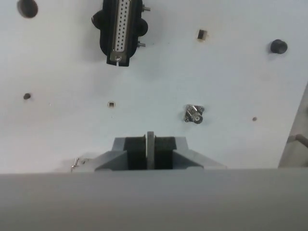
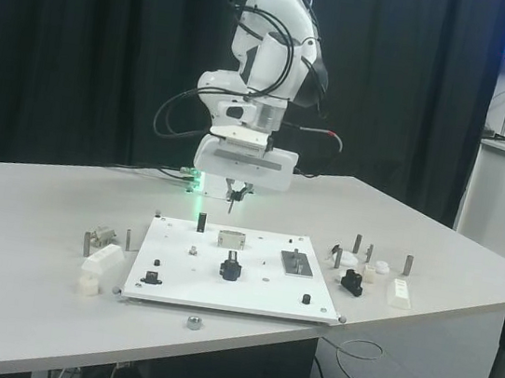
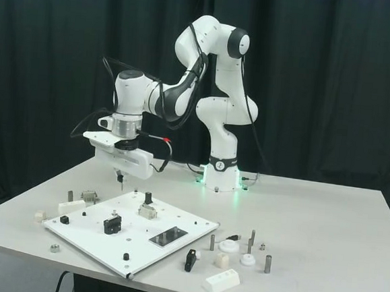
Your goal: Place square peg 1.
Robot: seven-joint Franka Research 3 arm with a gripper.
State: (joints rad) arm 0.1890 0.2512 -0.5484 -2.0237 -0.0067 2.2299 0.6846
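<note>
A thin grey square peg (image 1: pixel 150 139) is held upright between the fingers of my gripper (image 1: pixel 150 153), which is shut on it. In the room views the gripper (image 2: pixel 235 189) (image 3: pixel 119 172) hangs above the far part of the white board (image 2: pixel 247 294) (image 3: pixel 83 237), and the peg (image 2: pixel 231 207) (image 3: pixel 119 178) points down from it, clear of the board's surface. In the wrist view a small square hole (image 1: pixel 111 104) shows in the board beyond the peg's tip and off to one side.
On the board sit a black multi-pin connector (image 1: pixel 120 29) (image 2: pixel 229 268), a small metal socket (image 1: pixel 194 114), a grey metal plate (image 2: pixel 297 263) and black knobs (image 1: pixel 278 46). Several upright pegs (image 2: pixel 356 243) and white blocks (image 2: pixel 102 267) stand beside the board. A nut (image 2: pixel 193 322) lies near the front edge.
</note>
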